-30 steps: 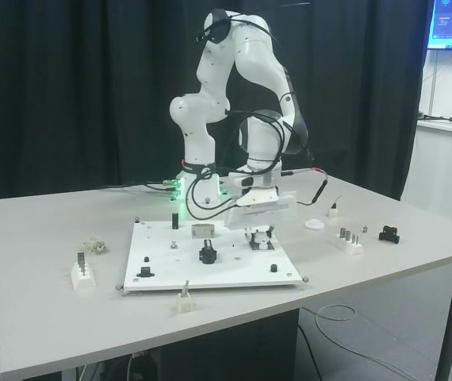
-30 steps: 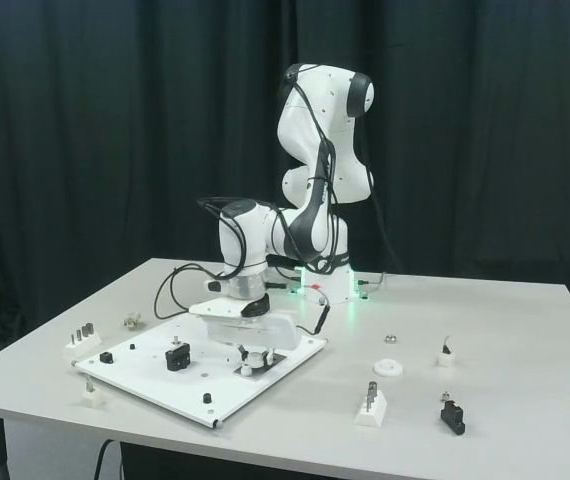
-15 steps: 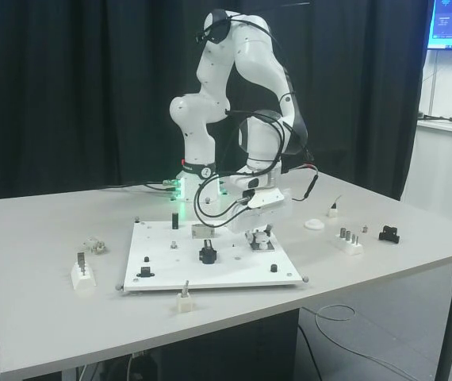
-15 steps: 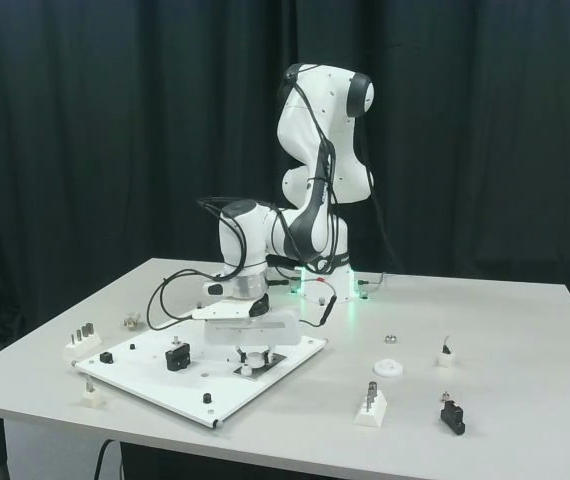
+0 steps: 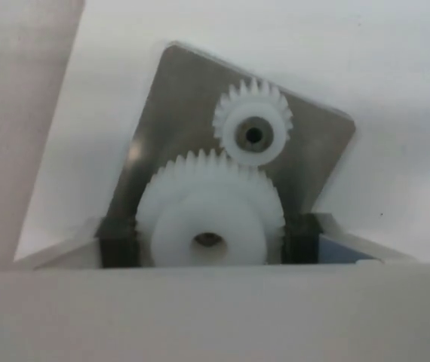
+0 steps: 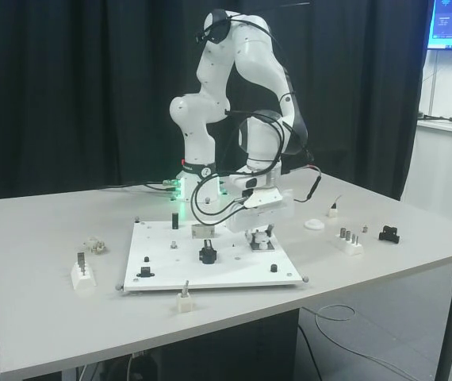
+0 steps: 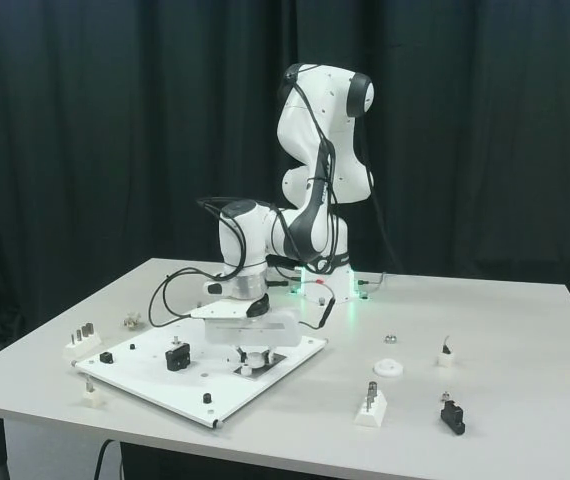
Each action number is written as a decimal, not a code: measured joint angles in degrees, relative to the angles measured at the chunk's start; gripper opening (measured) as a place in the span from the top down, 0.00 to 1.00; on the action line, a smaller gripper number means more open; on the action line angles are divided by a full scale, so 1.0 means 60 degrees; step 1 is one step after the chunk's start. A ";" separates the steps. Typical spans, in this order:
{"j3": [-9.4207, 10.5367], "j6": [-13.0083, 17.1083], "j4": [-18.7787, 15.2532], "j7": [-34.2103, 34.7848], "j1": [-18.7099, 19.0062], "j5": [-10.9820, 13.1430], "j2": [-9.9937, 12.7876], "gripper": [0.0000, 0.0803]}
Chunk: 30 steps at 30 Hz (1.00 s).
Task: Insert medium gear.
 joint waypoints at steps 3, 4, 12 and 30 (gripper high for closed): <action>0.0011 -0.0056 -0.0005 0.0268 0.0003 0.0055 -0.0001 0.50; 0.0011 -0.0084 -0.0005 0.0338 0.0003 0.0054 -0.0001 0.50; -0.0052 -0.0271 0.0026 0.0407 0.0002 -0.0032 -0.0083 0.07; -0.0563 -0.0424 0.0060 0.1627 -0.0002 -0.0583 -0.0530 0.01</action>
